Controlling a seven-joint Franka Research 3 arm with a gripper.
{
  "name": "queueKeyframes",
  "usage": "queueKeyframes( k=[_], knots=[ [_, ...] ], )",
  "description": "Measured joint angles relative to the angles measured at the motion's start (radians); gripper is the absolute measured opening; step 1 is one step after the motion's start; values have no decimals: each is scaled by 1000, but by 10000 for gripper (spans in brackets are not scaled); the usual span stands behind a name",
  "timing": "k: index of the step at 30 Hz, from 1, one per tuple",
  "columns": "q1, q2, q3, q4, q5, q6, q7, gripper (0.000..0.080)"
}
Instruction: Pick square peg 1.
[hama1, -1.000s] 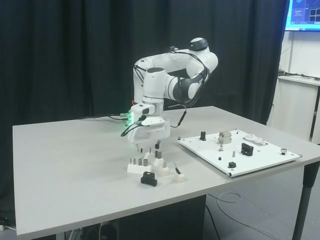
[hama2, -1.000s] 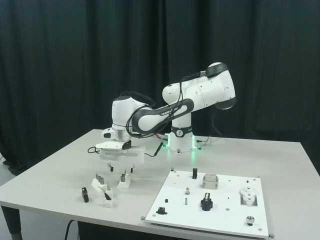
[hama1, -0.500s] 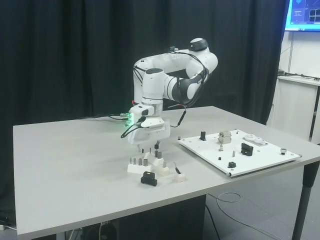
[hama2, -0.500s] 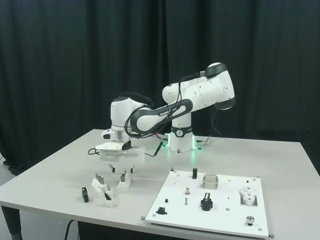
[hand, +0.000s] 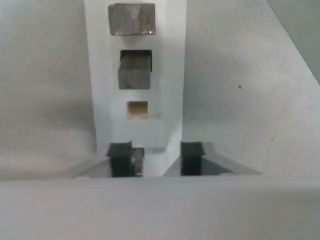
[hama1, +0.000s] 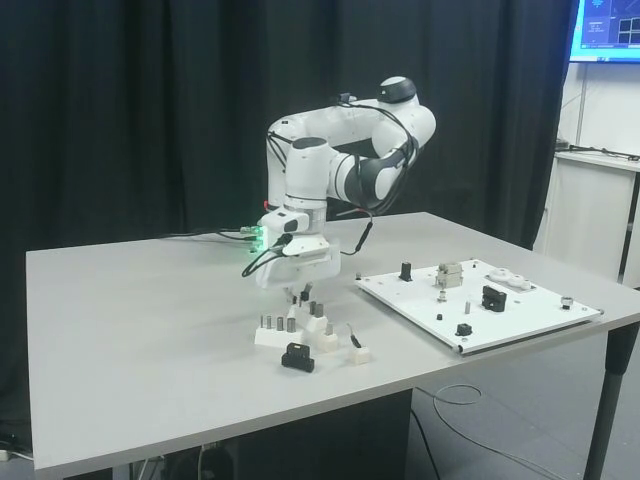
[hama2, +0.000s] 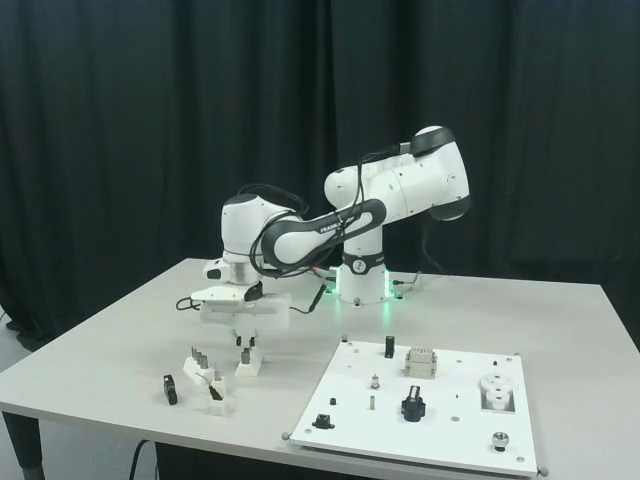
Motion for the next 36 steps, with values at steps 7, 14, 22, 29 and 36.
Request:
queueKeyframes(
  k=[7,14,22,29,36],
  knots=[
    [0,2,4,6,-10,0,7,142],
    [0,2,3,10,-16,-7,26,32],
    [4,2,-22,23,-54,-43,59,32],
    [16,1,-77,31,-97,-103,87,32],
    [31,-2,-127,33,-125,-146,106,32]
  ],
)
